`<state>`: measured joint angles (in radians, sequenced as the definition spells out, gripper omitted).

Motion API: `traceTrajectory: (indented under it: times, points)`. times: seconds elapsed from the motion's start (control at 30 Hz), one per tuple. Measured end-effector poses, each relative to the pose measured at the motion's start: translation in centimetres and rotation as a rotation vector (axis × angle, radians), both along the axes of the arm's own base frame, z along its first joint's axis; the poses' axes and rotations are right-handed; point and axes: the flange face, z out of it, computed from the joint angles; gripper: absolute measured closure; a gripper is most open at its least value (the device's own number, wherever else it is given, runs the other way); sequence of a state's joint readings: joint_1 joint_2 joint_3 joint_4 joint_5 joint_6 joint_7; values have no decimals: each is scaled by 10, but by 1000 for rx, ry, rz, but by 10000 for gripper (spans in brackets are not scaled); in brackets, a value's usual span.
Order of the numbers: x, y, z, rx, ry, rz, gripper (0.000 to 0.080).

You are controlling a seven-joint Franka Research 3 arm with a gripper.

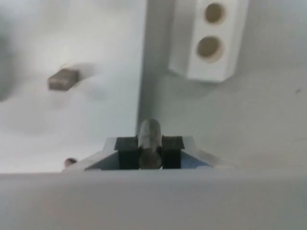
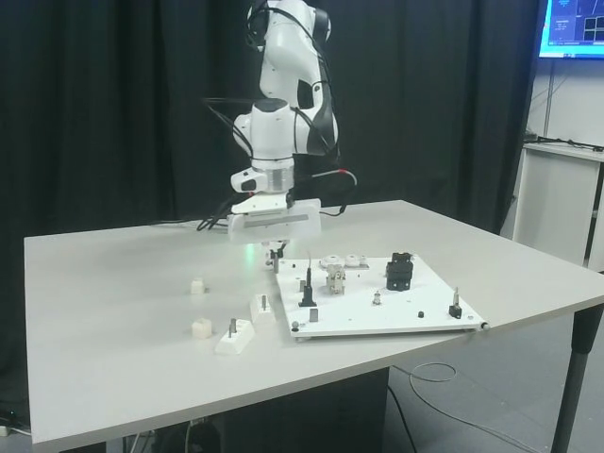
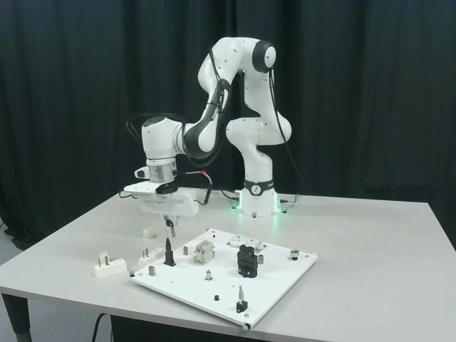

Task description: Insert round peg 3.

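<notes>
My gripper [image 1: 149, 152] is shut on a short grey round peg [image 1: 149, 139] that stands upright between the black fingers [image 1: 125, 152]. In the first room view the gripper [image 2: 276, 251] hangs a little above the table, at the back left corner of the white board [image 2: 396, 316]. The second room view shows the gripper [image 3: 169, 226] with the peg [image 3: 170, 231] pointing down, over the board's [image 3: 271, 285] left edge. Below the gripper lies a white block with two round holes [image 1: 211, 38].
The board carries a black upright post [image 2: 309, 288], a black block [image 2: 398, 272] and several small fixtures. White peg holders [image 2: 234, 338] [image 2: 262, 309] and small white pieces [image 2: 200, 328] [image 2: 197, 285] lie on the grey table [image 2: 113, 283] left of the board. A small grey block [image 1: 63, 79] shows below the wrist.
</notes>
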<state>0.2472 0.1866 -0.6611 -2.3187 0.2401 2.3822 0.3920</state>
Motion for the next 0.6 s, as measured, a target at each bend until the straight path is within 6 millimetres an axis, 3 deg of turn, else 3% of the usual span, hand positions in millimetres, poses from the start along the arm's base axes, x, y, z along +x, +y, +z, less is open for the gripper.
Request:
traceTrajectory:
  times: [0.6]
  points:
    - [-14, 46, -2, -14, 7, -39, 702]
